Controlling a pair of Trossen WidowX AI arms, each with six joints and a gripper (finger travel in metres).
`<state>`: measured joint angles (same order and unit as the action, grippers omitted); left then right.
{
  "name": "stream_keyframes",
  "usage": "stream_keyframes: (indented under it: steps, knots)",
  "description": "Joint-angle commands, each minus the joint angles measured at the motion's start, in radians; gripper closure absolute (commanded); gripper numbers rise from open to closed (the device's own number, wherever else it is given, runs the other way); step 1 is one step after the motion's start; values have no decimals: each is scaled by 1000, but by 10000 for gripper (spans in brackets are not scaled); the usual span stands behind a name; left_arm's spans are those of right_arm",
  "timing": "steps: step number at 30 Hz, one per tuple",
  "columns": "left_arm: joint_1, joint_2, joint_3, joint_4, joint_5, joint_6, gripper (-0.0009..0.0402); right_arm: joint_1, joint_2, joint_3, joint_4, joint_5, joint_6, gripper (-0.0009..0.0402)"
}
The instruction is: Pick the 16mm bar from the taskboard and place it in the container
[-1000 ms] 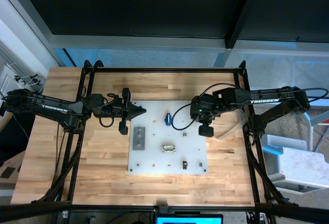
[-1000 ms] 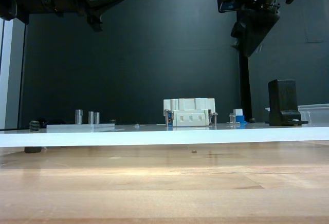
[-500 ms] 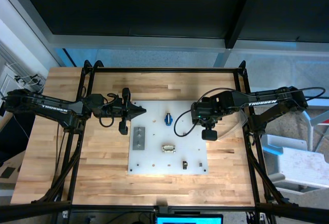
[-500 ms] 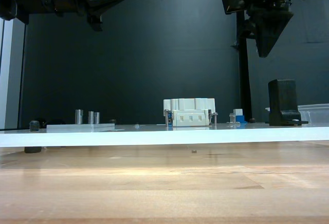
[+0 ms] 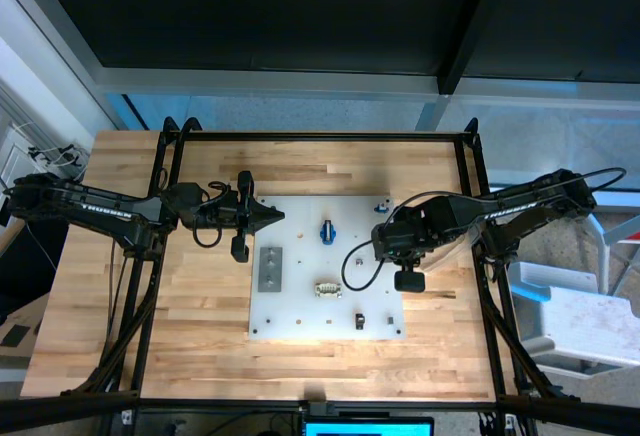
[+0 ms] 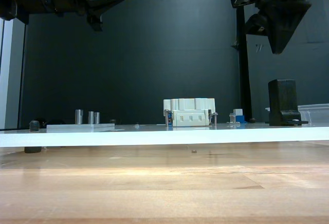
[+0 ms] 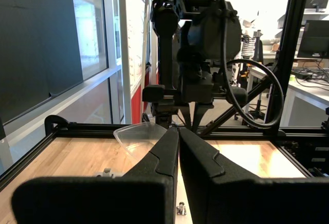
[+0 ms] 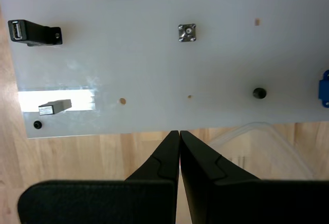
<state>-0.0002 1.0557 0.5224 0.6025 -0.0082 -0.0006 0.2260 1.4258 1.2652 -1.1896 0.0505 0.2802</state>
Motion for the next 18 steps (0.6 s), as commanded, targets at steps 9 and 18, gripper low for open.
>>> stream_keyframes:
  steps: [9, 18]
  knots:
    - [0, 0, 0, 0, 0, 0, 393, 78, 37, 0, 14, 1, 79, 393]
    - [0, 0, 0, 0, 0, 0, 393, 154, 61, 0, 26, 1, 164, 393]
